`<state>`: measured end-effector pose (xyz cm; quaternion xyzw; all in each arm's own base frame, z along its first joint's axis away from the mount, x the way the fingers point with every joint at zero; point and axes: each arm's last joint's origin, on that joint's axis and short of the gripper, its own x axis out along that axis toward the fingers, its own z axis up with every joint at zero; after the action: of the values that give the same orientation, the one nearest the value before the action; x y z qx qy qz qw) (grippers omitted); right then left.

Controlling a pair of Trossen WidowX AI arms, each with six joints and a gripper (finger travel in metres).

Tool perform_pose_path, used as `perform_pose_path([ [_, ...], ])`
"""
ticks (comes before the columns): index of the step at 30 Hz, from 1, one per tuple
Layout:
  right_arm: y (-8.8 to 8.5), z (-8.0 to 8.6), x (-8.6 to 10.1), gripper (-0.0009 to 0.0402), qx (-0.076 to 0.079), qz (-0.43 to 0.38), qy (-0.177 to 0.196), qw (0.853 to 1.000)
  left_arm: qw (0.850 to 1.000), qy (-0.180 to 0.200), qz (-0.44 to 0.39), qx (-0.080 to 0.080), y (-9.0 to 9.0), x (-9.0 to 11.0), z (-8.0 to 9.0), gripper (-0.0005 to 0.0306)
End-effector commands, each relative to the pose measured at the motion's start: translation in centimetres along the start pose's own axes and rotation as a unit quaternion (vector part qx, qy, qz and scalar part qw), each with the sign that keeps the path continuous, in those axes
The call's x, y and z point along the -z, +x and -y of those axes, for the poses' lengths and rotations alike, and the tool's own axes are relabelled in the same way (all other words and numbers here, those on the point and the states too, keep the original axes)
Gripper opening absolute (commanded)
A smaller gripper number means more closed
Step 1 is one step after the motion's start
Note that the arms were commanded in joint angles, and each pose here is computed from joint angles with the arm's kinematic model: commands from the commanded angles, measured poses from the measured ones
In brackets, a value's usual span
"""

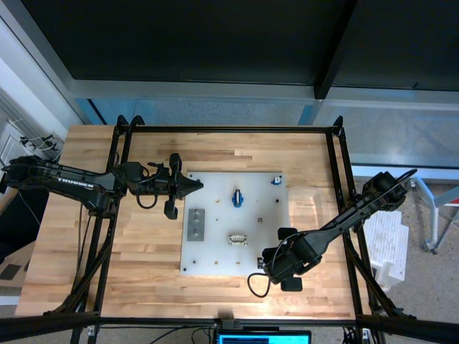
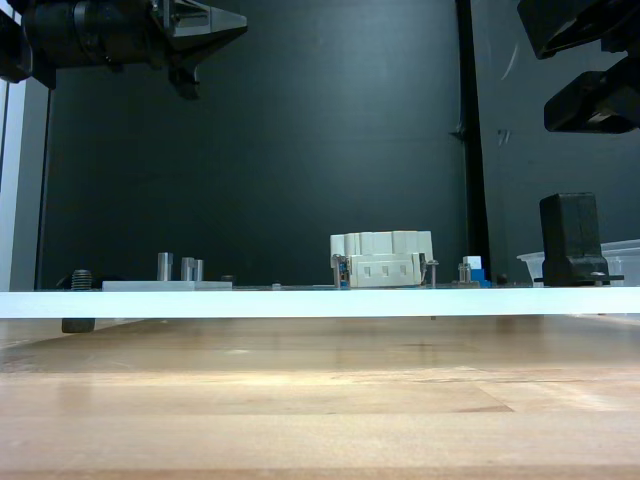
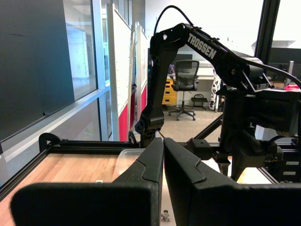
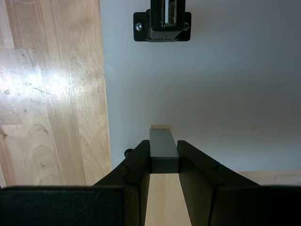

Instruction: Pick the 16mm bar and install on taskboard

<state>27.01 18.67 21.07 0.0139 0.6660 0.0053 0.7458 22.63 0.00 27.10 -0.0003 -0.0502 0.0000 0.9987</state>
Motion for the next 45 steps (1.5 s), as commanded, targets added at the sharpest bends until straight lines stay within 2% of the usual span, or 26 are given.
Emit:
perform_pose_path([
  [1,0.0,0.0,0.0,0.0011,0.005,0.005,-0.001,1.000,1.000,0.000,0.000,0.000,0.0,0.0,0.0,0.0000],
  [25,0.0,0.0,0.0,0.0011,0.006,0.006,-0.002,1.000,1.000,0.000,0.000,0.000,0.0,0.0,0.0,0.0000],
  [45,1.0,-0.3,0.6,0.0011,0.004,0.008,-0.008,1.000,1.000,0.000,0.000,0.000,0.0,0.0,0.0,0.0000],
])
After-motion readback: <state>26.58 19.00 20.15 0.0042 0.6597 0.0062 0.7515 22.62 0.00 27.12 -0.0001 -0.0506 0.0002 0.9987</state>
